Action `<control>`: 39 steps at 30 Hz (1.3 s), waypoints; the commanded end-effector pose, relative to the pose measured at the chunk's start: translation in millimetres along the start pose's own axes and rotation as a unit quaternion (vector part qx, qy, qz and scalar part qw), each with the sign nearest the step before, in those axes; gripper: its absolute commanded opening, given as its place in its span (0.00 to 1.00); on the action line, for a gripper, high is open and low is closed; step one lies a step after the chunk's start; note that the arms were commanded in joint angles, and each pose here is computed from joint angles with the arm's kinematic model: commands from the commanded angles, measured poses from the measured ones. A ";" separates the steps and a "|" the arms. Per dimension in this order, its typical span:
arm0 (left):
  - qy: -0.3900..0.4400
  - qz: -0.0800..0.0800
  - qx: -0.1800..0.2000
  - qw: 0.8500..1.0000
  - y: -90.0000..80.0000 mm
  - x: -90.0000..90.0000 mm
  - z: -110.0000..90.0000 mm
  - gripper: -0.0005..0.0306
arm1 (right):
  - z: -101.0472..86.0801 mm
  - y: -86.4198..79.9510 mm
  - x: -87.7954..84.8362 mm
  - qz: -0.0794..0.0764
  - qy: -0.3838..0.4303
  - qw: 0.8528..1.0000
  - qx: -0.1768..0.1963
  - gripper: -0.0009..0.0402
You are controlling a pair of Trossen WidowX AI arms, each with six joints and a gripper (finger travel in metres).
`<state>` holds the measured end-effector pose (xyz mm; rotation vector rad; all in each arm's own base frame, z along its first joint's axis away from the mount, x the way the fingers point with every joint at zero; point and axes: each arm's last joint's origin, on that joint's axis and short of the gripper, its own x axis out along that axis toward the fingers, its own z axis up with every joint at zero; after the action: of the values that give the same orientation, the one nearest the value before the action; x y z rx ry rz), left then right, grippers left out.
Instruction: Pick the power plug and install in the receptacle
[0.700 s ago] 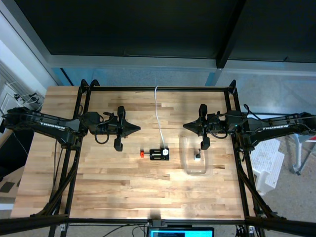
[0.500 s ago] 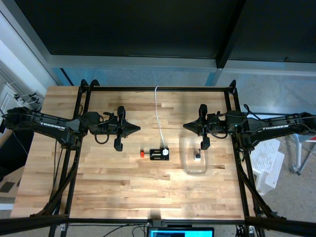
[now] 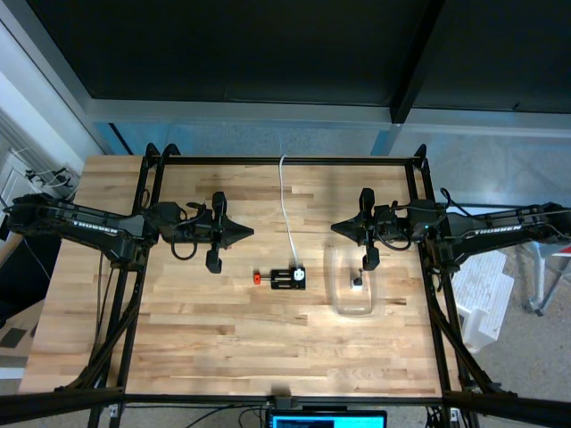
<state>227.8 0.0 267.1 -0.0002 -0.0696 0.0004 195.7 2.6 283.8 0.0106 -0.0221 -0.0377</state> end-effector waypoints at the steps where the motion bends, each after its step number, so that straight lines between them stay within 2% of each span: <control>1: 0.000 0.000 0.000 1.000 0.0 0.0 0.1 0.02 | 0.2 0.0 0.0 0.000 -0.001 1.000 0.000 0.02; 25: 0.000 0.000 0.000 1.000 0.1 0.0 0.1 0.02 | 0.4 0.1 -0.2 0.001 0.004 1.000 0.009 0.02; 30: 0.000 0.000 0.000 1.000 0.0 0.0 0.1 0.02 | 6.7 1.4 -0.4 0.007 0.086 0.996 0.010 0.02; 34: 0.000 0.000 0.000 1.000 0.0 0.0 0.1 0.02 | 18.7 3.8 -4.6 0.028 0.155 0.987 0.012 0.02; 39: 0.000 0.000 0.000 1.000 0.0 0.0 0.1 0.02 | 32.1 6.0 -15.2 0.031 0.241 0.970 0.015 0.02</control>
<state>227.9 0.0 267.3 -0.0002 -0.0700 0.0004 182.8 8.4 313.0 0.0436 0.4207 0.0282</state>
